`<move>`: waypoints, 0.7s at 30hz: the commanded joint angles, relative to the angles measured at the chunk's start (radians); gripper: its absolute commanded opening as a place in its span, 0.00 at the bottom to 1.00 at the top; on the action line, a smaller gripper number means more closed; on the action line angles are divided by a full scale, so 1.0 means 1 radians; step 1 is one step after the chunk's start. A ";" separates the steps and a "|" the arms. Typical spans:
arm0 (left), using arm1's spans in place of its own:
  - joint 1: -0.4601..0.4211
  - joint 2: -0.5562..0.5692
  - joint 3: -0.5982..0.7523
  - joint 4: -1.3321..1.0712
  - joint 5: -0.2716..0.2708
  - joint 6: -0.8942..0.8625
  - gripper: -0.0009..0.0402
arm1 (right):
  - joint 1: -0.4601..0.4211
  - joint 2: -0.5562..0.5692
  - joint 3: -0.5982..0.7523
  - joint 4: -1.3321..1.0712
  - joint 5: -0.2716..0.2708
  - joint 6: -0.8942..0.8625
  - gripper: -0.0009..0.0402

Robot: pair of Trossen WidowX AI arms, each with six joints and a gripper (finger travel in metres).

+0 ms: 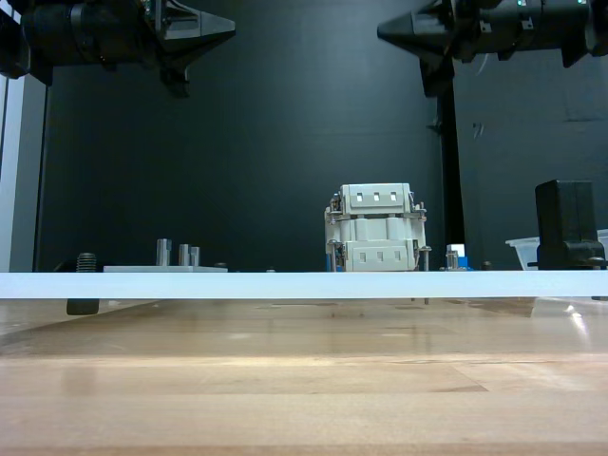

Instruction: Remove the HAN10E connector from the taskboard and place in the container

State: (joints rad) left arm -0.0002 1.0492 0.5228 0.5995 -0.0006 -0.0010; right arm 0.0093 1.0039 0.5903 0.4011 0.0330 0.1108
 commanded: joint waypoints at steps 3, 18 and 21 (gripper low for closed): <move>0.000 0.000 0.000 0.000 0.000 0.000 0.02 | 0.020 0.020 0.087 -0.256 0.000 0.008 0.02; 0.000 0.000 0.000 0.000 0.000 0.000 0.02 | 0.197 0.347 0.586 -1.027 0.062 0.082 0.02; 0.000 0.000 0.000 0.000 0.000 0.000 0.02 | 0.217 0.429 0.679 -1.122 0.062 0.090 0.02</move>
State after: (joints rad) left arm -0.0002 1.0492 0.5228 0.5991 -0.0002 -0.0010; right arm 0.2188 1.4017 1.2316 -0.6849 0.0944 0.2008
